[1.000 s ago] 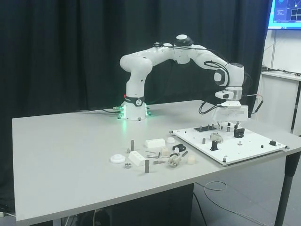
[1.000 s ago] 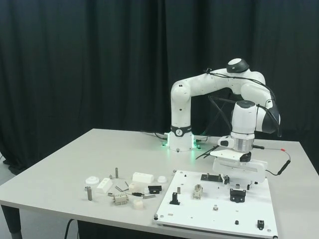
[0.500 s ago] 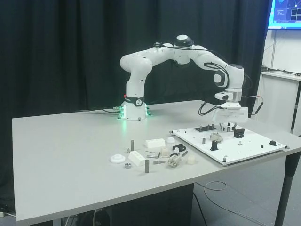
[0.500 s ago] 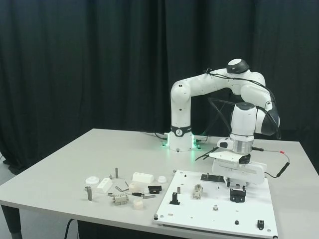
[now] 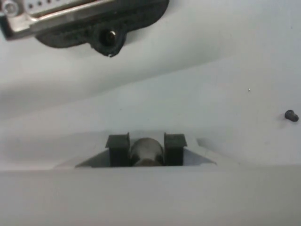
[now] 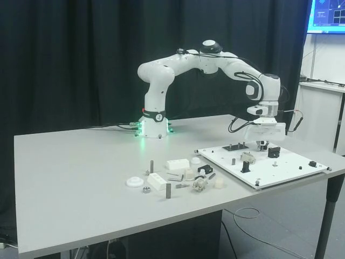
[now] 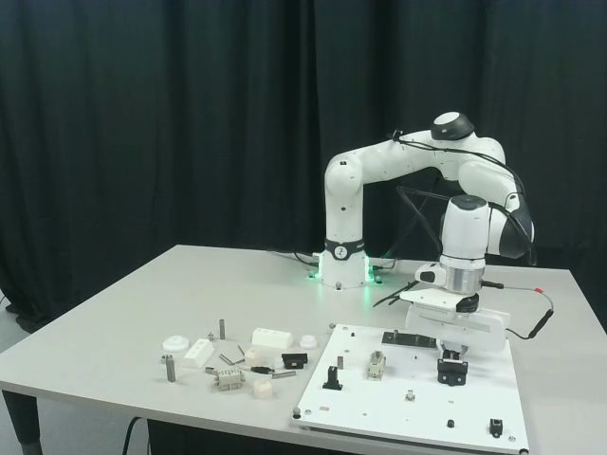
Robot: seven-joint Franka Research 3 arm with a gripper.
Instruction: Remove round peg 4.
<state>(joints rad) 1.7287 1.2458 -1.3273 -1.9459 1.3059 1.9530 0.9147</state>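
Peg (image 5: 146, 151), a short dull-metal cylinder, sits clamped between the two square black fingertips of the gripper (image 5: 146, 149), over the smooth white board (image 6: 280, 164) on the matte grey table (image 6: 81, 172), at the board's twelve o'clock edge.

1. The grey table (image 7: 133, 313) carries everything.
2. The arm's base (image 7: 343, 270) is bolted near the table's rear middle, with green light at its foot.
3. A white board (image 7: 379, 403) lies flat on the table in front of the base.
4. Beside that board, small loose parts (image 7: 232, 360) lie scattered, among them white blocks and upright pins.
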